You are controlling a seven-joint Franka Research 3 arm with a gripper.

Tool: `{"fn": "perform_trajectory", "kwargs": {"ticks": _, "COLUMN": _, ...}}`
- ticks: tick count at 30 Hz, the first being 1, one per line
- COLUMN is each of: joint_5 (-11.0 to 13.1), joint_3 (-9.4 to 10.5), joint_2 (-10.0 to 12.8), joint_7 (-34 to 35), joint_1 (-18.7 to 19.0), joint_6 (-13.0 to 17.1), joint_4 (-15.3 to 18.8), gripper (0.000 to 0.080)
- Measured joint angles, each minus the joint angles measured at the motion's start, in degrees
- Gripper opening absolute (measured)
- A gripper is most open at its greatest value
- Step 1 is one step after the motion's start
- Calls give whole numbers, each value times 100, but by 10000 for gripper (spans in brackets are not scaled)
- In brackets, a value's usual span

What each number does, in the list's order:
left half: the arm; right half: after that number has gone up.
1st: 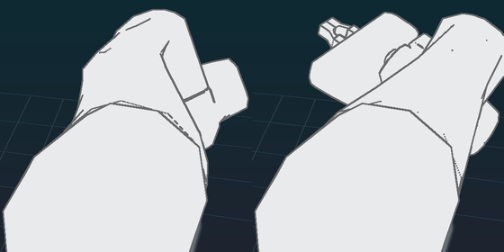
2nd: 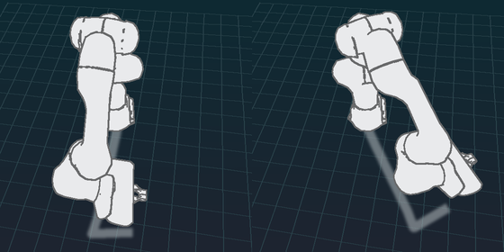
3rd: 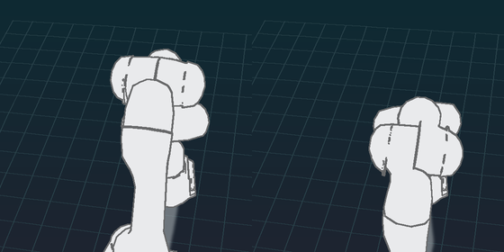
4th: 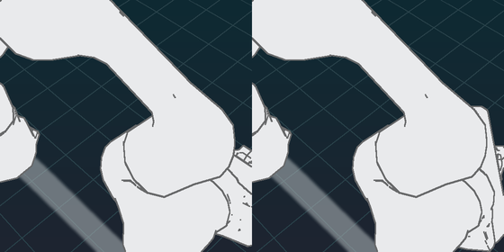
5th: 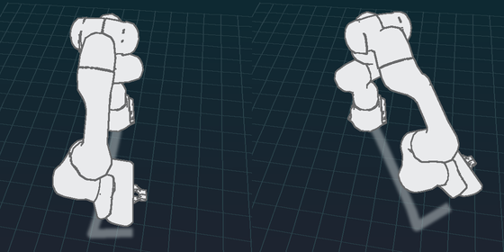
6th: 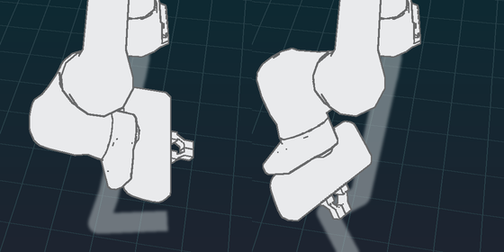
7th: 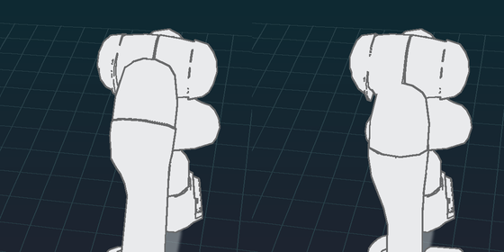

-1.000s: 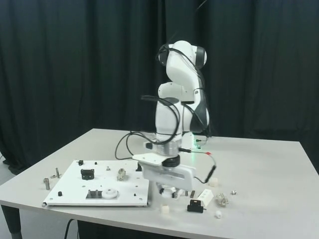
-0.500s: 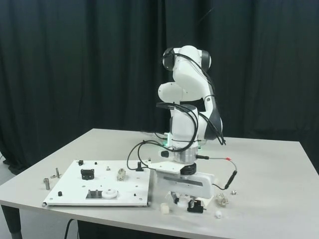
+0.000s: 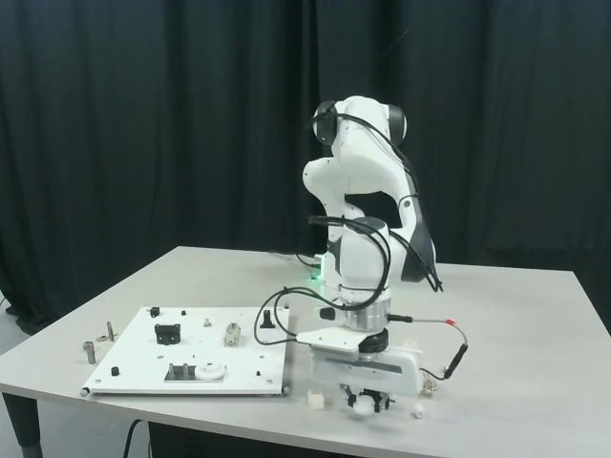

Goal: Place medium gear.

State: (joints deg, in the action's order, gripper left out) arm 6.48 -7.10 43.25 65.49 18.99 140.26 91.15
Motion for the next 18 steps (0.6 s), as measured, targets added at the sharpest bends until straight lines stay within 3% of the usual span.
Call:
{"fn": "perform_trajectory", "kwargs": {"ticks": 8, "joint_5": 0, "joint_3": 66, "joint_2": 141, "joint_7": -4, "joint_1": 28, "joint_6": 0, "joint_4": -82, "gripper": 397}}
{"fn": "perform_trajectory", "kwargs": {"ticks": 18, "joint_5": -17, "joint_3": 66, "joint_2": 156, "joint_7": -48, "joint_1": 68, "joint_6": -136, "joint_4": -190, "gripper": 410}}
